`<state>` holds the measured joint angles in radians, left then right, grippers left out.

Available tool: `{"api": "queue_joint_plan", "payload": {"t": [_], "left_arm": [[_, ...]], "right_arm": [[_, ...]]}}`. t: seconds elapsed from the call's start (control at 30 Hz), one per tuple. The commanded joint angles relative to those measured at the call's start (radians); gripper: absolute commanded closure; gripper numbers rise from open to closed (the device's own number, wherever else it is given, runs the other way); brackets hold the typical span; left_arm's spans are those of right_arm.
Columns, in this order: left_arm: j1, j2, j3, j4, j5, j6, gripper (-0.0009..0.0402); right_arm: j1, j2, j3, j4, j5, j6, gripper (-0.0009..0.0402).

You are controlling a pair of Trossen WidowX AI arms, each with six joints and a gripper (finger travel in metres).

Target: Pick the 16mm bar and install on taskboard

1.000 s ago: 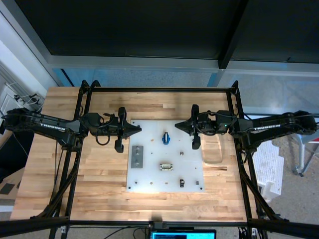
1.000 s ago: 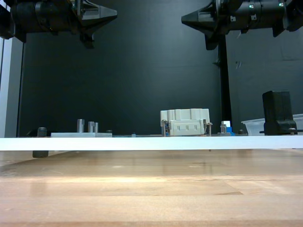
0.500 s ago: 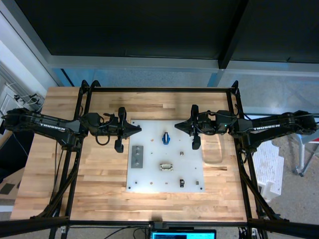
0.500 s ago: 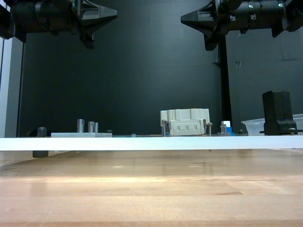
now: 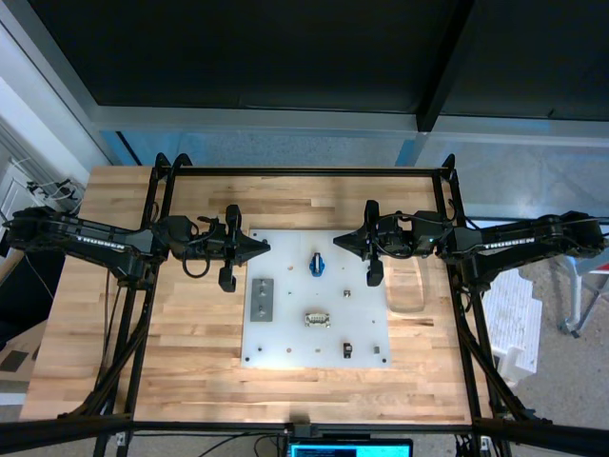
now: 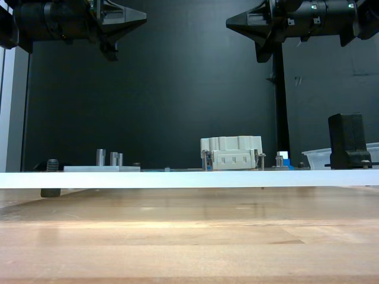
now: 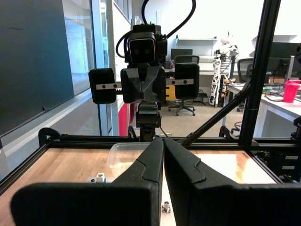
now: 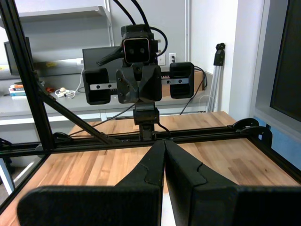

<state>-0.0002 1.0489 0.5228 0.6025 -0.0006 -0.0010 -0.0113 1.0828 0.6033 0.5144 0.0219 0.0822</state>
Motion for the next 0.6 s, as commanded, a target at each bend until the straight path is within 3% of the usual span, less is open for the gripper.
{"api": "queue_joint_plan", "payload": {"t": [0.03,0.6], "left_arm": [[0.000,0.000,0.000,0.000,0.000,0.000,0.0393],[0.000,0.000,0.000,0.000,0.000,0.000,0.0393]], "right_arm": [[0.003,0.000,0.005,-0.003,0.000,0.000,0.0393],[0.003,0.000,0.005,-0.008,-0.019,-0.001,0.0393]]}}
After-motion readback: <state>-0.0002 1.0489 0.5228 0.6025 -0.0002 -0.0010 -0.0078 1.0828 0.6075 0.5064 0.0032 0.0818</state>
